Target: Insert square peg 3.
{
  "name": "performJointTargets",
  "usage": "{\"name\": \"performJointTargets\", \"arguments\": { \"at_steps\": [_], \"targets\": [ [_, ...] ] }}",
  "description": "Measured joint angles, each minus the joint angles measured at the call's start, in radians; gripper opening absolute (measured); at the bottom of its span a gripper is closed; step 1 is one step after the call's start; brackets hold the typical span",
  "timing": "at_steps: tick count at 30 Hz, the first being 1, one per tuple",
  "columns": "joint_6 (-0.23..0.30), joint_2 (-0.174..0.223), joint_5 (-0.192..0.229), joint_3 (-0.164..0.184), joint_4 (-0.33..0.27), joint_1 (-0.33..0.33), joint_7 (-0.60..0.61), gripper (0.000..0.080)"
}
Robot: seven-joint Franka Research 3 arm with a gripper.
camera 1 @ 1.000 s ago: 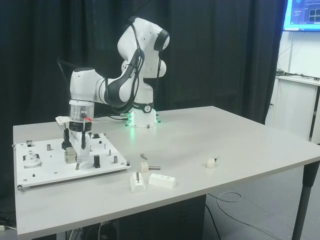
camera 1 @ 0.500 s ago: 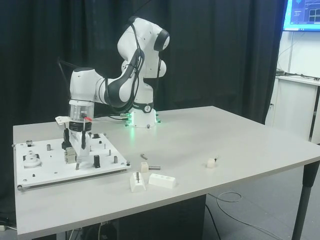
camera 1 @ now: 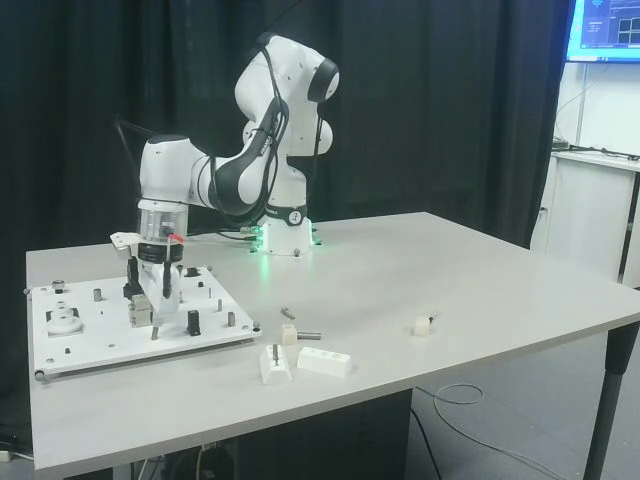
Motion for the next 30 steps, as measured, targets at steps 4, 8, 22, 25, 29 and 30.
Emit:
{"name": "performJointTargets", "arguments": {
  "at_steps": [4, 8, 22, 25, 29, 30],
  "targets": [
    [0.001, 0.000, 0.002, 0.000, 0.000, 0.000, 0.000, 0.0114],
    [0.003, 0.000, 0.003, 0.000, 0.000, -0.001, 0.006, 0.0114],
    [0.005, 0.000, 0.010, -0.001, 0.000, -0.004, 0.038, 0.0114],
    [0.005, 0.000, 0.010, -0.001, 0.000, -0.004, 0.038, 0.0114],
    [0.003, 0.000, 0.010, 0.000, 0.001, -0.004, 0.034, 0.0114],
    [0.003, 0.000, 0.010, 0.000, 0.001, -0.004, 0.032, 0.0114]
  ]
}}
